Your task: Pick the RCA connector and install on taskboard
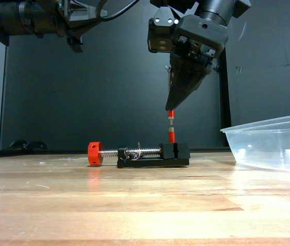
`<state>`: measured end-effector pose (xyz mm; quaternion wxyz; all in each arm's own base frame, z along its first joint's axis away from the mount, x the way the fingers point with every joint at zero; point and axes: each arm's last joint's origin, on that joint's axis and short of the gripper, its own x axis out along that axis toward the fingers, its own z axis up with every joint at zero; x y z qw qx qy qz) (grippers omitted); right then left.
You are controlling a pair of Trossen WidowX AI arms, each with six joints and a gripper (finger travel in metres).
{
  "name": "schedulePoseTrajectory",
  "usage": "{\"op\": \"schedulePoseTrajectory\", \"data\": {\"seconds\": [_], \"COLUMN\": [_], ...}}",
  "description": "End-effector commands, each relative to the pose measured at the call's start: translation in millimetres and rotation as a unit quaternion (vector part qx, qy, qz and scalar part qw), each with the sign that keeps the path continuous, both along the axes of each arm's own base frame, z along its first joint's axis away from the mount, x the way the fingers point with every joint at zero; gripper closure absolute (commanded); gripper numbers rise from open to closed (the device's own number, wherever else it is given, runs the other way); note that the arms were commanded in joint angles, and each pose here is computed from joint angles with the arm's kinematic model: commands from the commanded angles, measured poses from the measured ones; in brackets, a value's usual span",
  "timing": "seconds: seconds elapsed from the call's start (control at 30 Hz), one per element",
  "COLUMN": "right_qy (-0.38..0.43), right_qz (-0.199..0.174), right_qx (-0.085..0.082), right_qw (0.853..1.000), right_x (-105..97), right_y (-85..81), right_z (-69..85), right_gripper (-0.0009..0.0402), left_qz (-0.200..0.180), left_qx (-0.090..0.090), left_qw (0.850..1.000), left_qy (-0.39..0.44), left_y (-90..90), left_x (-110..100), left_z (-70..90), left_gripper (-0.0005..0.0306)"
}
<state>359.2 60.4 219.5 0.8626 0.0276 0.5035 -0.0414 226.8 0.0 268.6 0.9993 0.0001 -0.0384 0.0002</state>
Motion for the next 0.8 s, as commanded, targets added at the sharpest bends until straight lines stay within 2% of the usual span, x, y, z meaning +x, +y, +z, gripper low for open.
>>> {"op": "schedulePoseTrajectory", "data": {"seconds": [0.03, 0.8], "right_qy": [0.001, 0.002], "right_qz": [0.000, -0.001], "right_qx": [0.000, 0.000], "right_qw": [1.000, 1.000], "right_x": [0.3, -1.1], "right_y": [0.5, 0.3], "right_z": [-1.6, -6.6], "right_gripper": [0.0393, 0.0393], "left_qz": [0.000, 0.000], "left_qx": [0.000, 0.000], "left_qw": [1.000, 1.000], "left_qy": [0.000, 0.000], "left_y": [0.0, 0.0], "left_x": [0.1, 0.0], "left_z": [0.1, 0.1], "left_gripper": [0.0300, 0.0300]}}
